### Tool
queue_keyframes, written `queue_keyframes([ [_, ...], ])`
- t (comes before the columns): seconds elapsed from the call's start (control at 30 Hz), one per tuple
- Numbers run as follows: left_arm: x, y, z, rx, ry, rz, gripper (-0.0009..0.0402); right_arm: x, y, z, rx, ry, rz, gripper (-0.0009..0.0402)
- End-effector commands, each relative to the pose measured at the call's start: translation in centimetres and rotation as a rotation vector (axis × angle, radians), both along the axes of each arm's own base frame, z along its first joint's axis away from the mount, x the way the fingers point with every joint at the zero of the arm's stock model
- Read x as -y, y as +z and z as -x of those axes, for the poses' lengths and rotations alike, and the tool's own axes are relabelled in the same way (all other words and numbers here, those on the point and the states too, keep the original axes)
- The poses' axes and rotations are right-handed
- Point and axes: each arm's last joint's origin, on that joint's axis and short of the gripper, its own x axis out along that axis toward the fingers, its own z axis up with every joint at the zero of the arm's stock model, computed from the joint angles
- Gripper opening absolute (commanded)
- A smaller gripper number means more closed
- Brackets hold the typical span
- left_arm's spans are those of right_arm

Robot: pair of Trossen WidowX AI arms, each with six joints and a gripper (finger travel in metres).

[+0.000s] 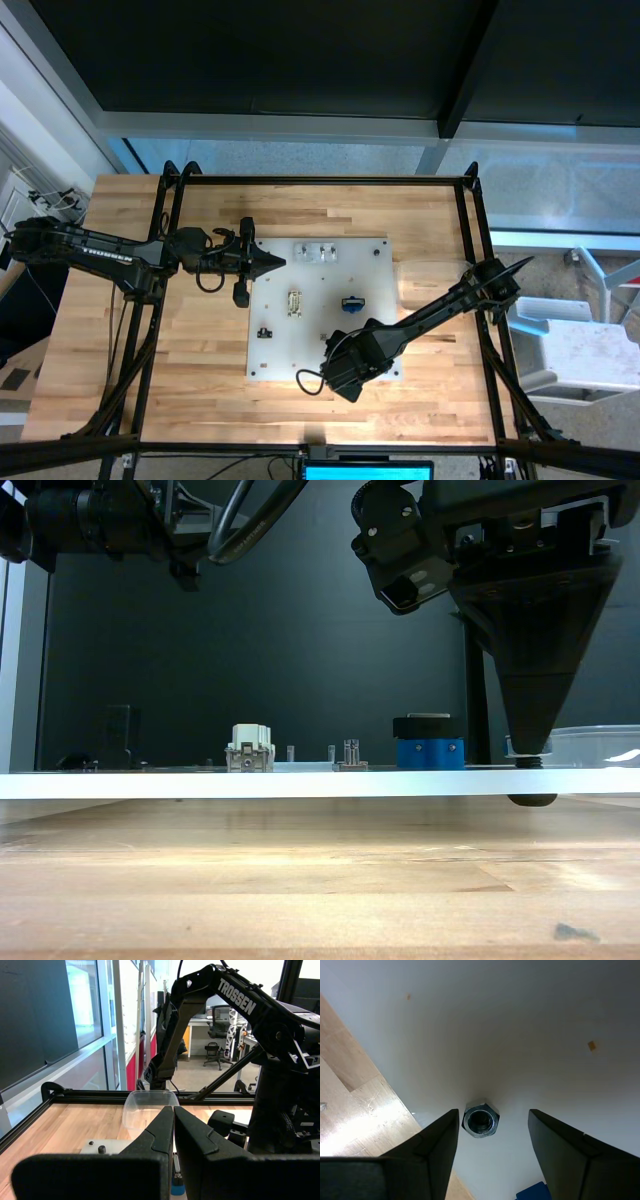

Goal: Unfasten the M12 fastener and place in the container

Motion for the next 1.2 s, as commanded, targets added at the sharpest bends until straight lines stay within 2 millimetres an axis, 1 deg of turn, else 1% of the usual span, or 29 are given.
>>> queue_keyframes([
  [0.03,0.00,0.00,-0.01,0.000,0.000,0.000,0.0000,0.14,-0.18,-0.03,-0.001,-0.002,0.000,0.0166],
  [0.27,0.00,0.00,-0.01,0.000,0.000,0.000,0.0000,0.14,-0.38,-0.09,0.008,0.009,-0.003,0.0128],
  [0.6,-0.01,0.00,-0.01,0.000,0.000,0.000,0.0000,0.20,-0.39,-0.13,0.009,0.016,-0.003,0.0054],
  [0.7,0.00,0.00,-0.01,0.000,0.000,0.000,0.0000,0.16,-0.36,-0.18,0.013,0.049,-0.002,0.0038],
  [0.83,0.00,0.00,-0.01,0.000,0.000,0.000,0.0000,0.10,-0.21,-0.33,0.022,0.173,0.008,0.0021],
  [1.03,0.00,0.00,-0.01,0.000,0.000,0.000,0.0000,0.05,-0.19,-0.36,0.021,0.488,0.046,0.0011],
  [1.2,-0.01,0.00,-0.01,0.000,0.000,0.000,0.0000,0.04,-0.19,-0.38,0.016,0.773,0.084,0.0012],
])
